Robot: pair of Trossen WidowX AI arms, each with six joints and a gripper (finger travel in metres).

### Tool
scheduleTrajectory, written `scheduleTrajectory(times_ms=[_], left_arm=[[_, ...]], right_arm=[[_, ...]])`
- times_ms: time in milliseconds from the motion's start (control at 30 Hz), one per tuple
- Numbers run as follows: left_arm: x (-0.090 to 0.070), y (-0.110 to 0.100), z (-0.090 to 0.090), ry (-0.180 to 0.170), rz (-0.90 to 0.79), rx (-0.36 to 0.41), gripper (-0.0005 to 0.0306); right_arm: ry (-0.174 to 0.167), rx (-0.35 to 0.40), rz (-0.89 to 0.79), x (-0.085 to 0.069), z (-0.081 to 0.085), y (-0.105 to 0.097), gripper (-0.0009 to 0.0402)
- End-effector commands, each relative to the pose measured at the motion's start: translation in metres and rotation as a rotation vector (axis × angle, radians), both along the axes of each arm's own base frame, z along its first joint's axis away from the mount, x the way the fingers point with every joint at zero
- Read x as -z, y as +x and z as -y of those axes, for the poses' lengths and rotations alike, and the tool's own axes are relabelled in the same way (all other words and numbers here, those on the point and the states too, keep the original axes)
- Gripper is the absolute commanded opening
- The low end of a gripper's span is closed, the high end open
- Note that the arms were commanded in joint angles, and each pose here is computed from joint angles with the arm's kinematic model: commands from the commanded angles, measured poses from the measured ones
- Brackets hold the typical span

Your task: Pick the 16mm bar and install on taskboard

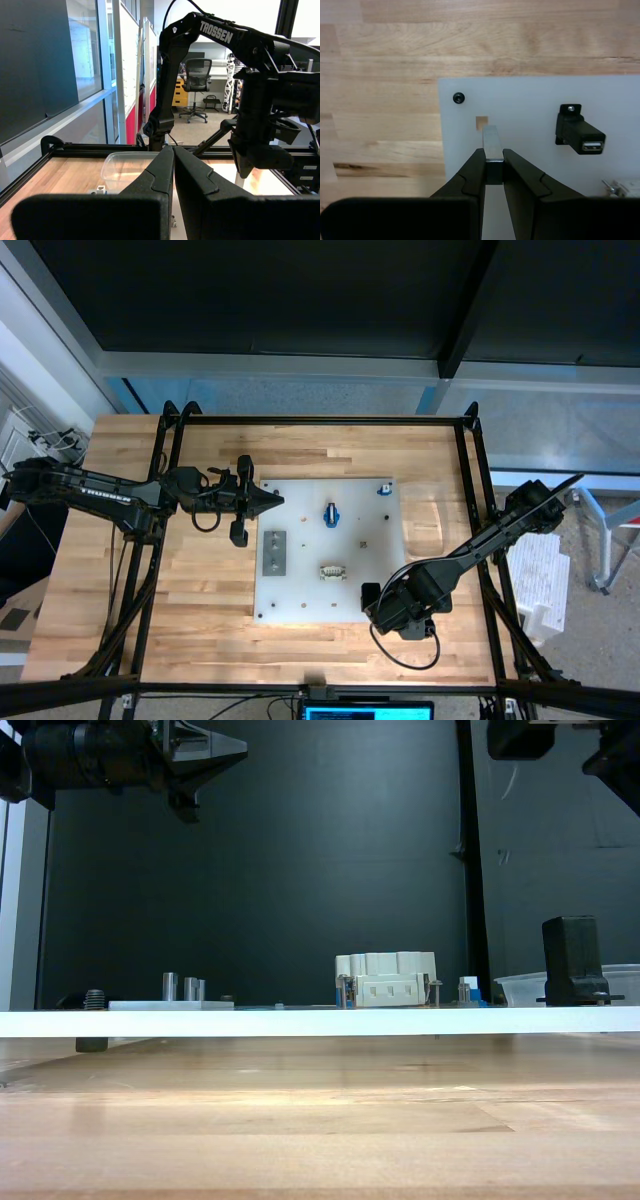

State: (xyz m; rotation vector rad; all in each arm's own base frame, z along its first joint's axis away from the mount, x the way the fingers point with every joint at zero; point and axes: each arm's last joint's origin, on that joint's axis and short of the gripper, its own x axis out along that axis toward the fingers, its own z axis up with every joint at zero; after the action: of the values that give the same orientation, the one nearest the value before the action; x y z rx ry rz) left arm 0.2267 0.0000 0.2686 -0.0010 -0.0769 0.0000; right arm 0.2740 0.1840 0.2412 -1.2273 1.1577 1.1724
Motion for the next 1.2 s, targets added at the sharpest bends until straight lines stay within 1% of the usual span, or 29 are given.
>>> scheduleTrajectory(times_ms=[33, 100, 233, 300, 400, 500, 767, 1200], left_arm=[[0.000, 0.000, 0.000, 0.000, 0.000, 0.000, 0.0000], [0.000, 0.000, 0.000, 0.000, 0.000, 0.000, 0.0000], [0.000, 0.000, 0.000, 0.000, 0.000, 0.000, 0.0000], [0.000, 0.000, 0.000, 0.000, 0.000, 0.000, 0.0000], [0.000, 0.000, 0.000, 0.000, 0.000, 0.000, 0.0000], [0.000, 0.000, 0.000, 0.000, 0.000, 0.000, 0.0000], [0.000, 0.000, 0.000, 0.000, 0.000, 0.000, 0.0000], [0.000, 0.000, 0.000, 0.000, 0.000, 0.000, 0.0000]], right_arm=[[-0.004, 0.010, 0.001, 0.002, 0.000, 0.000, 0.0000], [-0.003, 0.026, 0.000, 0.002, 0.000, -0.001, 0.0000], [0.001, 0.026, 0.005, 0.003, -0.001, -0.001, 0.0000], [-0.005, 0.027, -0.002, 0.005, -0.002, 0.000, 0.0000], [-0.013, 0.053, -0.004, 0.009, -0.004, 0.001, 0.0000], [-0.018, 0.050, -0.011, 0.012, -0.006, 0.002, 0.0000], [-0.021, 0.042, -0.015, 0.015, -0.008, 0.000, 0.0000], [-0.019, 0.037, -0.013, 0.025, -0.008, -0.002, 0.0000]])
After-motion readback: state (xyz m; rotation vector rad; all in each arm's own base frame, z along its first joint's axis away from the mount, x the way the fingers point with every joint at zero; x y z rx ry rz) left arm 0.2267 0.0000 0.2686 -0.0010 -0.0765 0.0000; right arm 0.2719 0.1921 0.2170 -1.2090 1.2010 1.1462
